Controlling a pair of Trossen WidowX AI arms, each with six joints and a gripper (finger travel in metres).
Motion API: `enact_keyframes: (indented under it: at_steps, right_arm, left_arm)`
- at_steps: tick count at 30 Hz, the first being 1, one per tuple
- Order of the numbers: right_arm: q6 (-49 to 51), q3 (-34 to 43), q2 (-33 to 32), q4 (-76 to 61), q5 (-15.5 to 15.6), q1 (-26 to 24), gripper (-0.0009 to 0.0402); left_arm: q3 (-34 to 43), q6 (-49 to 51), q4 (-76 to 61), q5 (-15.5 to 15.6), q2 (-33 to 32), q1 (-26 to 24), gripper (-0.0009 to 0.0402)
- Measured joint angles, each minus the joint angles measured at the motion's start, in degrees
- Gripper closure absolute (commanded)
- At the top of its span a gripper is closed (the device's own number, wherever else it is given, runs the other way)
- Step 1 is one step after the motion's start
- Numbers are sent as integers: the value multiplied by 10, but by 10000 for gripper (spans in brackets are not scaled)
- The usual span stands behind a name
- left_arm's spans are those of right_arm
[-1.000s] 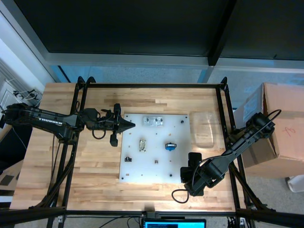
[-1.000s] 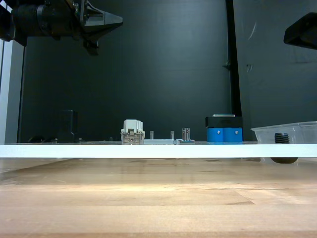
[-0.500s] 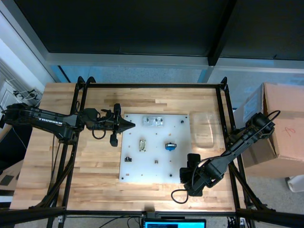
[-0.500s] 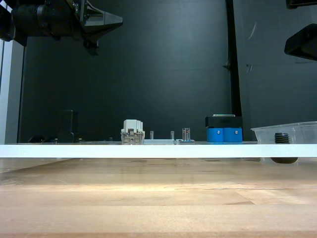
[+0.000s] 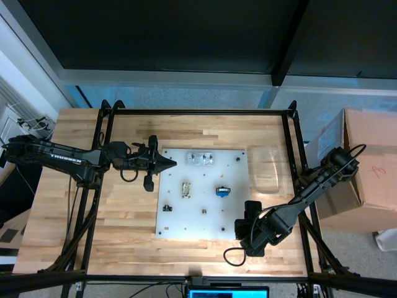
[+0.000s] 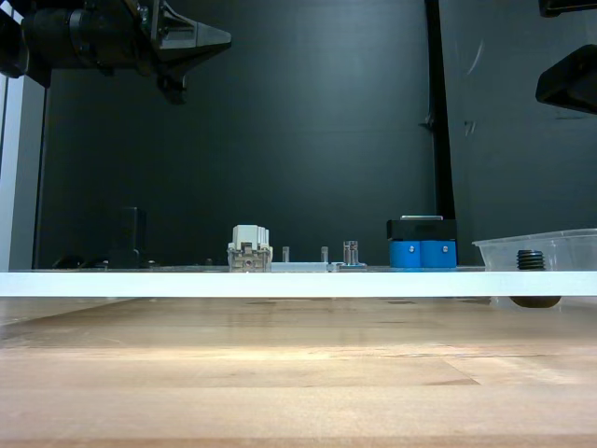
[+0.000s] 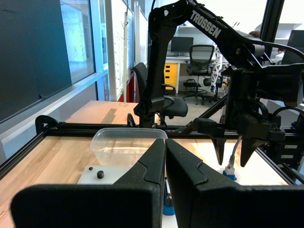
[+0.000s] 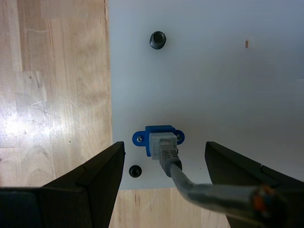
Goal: Remove the RJ45 connector from the taskboard and place in the container
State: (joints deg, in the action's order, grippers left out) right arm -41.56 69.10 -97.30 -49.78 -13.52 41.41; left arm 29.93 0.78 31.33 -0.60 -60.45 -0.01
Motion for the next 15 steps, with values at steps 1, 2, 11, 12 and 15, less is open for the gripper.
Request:
enact_keyframes:
  at_steps: [1,2,11,12,15]
  right_arm:
    - [0,0,0,0,0,0,158]
    - [0,0,0,0,0,0,158]
    - [0,-4,0,7,0,0,234]
    - [0,-6,0,11,0,0,248]
    - [-1,-9,0,14,0,0,285]
  left_arm:
    - [0,0,0,0,0,0,393]
    - [0,0,0,0,0,0,393]
    - [0,0,0,0,0,0,393]
    - [0,0,0,0,0,0,393]
    - [0,0,0,0,0,0,393]
